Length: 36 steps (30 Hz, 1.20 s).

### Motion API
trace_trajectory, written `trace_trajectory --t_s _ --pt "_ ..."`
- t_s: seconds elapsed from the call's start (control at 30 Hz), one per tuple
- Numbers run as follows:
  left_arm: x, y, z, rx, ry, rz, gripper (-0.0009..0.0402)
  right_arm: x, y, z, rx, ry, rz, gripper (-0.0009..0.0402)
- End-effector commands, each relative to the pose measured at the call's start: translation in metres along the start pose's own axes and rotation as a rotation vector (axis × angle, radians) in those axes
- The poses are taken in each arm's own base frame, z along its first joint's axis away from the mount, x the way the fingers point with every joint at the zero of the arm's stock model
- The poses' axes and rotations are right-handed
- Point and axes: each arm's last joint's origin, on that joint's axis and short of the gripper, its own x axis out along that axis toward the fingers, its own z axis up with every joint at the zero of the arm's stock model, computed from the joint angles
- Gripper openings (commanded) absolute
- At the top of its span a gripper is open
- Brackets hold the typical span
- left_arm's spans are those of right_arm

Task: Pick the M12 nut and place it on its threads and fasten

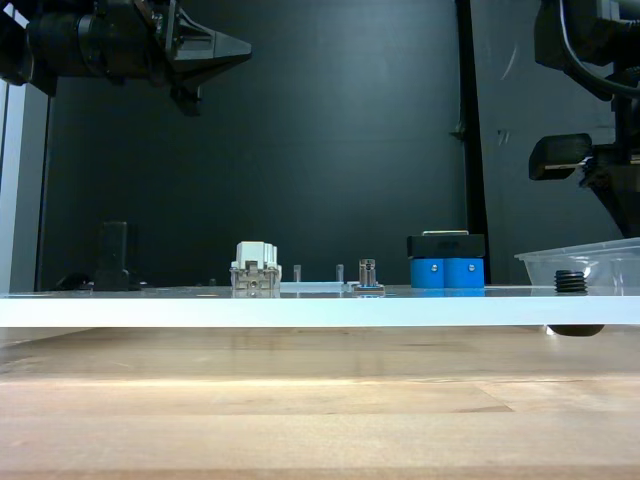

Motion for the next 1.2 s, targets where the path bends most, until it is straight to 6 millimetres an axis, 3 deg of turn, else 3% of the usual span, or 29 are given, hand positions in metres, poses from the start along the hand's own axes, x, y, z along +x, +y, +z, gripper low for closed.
trace_trajectory --t_s 0.03,0.2,0.5,1.2 --pt "0.000 0.000 0.000 0.000 0.000 0.000 0.0000 0.003 0.000 0.001 -0.004 0.009 0.012 0.0203" --pt "0.000 0.000 0.000 0.000 0.000 0.000 0.0000 0.011 -0.002 0.004 -0.009 0.018 0.023 0.0209" --pt "0.000 0.000 0.000 0.000 0.000 0.000 0.0000 0.035 -0.004 0.006 -0.022 0.018 0.031 0.0184" --pt "0.000 0.000 0.000 0.000 0.000 0.000 0.0000 0.048 0.001 0.003 -0.023 0.023 0.038 0.0177"
